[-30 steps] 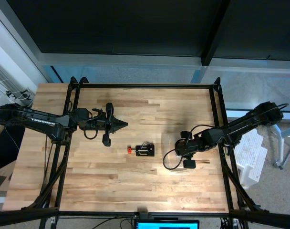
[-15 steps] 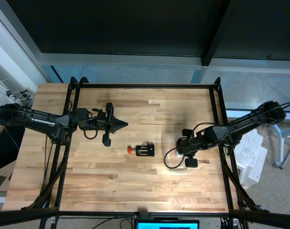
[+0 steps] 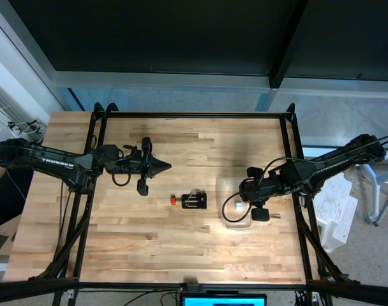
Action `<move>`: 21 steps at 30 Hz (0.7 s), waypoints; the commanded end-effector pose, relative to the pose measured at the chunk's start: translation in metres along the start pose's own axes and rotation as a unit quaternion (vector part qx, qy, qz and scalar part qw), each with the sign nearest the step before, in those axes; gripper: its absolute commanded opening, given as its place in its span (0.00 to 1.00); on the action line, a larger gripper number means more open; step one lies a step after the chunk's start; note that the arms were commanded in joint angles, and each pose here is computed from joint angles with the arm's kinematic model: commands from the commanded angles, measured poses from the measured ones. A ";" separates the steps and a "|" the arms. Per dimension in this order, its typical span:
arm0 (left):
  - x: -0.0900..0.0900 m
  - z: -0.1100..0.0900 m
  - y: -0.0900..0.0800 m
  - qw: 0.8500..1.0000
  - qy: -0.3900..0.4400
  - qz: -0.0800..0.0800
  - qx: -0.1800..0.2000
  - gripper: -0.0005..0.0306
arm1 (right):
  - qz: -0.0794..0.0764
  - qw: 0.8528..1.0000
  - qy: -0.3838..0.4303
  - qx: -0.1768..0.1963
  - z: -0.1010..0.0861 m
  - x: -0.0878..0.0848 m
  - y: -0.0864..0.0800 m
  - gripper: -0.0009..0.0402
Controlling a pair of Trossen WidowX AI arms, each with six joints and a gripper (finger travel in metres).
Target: Pick the RCA connector and install on taskboard
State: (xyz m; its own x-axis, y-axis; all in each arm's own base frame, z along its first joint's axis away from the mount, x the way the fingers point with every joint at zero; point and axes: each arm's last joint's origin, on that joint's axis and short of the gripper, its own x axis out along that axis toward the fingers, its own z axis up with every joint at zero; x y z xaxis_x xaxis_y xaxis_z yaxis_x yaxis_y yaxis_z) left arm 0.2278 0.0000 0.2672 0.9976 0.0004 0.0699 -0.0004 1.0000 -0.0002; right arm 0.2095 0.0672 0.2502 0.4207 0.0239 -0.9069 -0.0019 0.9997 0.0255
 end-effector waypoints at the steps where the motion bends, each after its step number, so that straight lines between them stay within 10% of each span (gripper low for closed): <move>1: 0.000 0.000 0.000 1.000 0.000 0.000 0.000 0.02 | 0.000 1.000 -0.001 0.000 0.002 -0.002 0.000 0.04; 21: 0.000 0.000 0.000 1.000 0.000 0.000 0.000 0.02 | -0.028 1.000 -0.003 0.000 0.055 0.015 0.000 0.02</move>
State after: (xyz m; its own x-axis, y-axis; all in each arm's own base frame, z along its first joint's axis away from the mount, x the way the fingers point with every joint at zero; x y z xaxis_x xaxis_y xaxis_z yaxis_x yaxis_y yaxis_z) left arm 0.2279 0.0000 0.2673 0.9975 0.0004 0.0703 -0.0004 1.0000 0.0002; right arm 0.2610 0.0666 0.2598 0.4252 -0.0320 -0.9045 0.0250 0.9994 -0.0236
